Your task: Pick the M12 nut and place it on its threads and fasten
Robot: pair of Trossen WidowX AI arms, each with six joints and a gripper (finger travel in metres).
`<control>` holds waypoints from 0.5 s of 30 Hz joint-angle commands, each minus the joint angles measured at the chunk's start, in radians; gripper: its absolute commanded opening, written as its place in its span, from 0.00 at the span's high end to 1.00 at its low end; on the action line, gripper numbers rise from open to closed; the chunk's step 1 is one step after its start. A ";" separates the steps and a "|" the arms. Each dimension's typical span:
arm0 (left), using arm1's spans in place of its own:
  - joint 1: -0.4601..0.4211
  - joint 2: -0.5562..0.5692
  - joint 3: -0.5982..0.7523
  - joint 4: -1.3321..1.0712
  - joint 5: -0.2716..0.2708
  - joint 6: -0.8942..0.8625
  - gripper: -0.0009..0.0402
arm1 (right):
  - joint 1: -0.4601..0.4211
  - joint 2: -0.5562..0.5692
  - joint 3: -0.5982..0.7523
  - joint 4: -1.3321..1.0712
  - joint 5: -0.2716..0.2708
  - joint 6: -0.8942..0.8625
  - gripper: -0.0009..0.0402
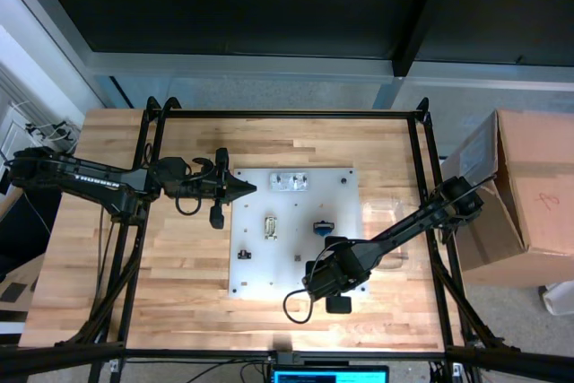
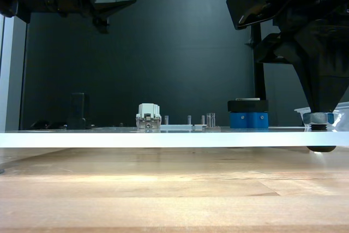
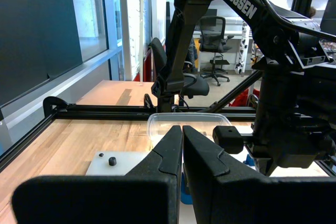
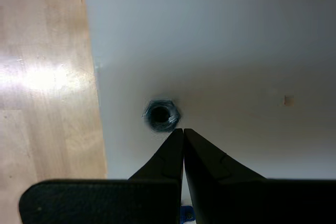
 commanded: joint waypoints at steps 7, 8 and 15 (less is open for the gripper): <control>0.000 0.000 0.000 0.000 0.000 0.000 0.98 | 0.001 -0.005 0.000 -0.004 -0.140 -0.091 0.98; 0.000 0.000 0.000 0.000 0.000 0.000 0.98 | 0.002 -0.005 0.000 -0.006 -0.114 -0.091 0.98; 0.000 0.000 0.000 0.000 0.000 0.000 0.98 | -0.002 -0.005 0.000 -0.034 0.047 -0.061 0.98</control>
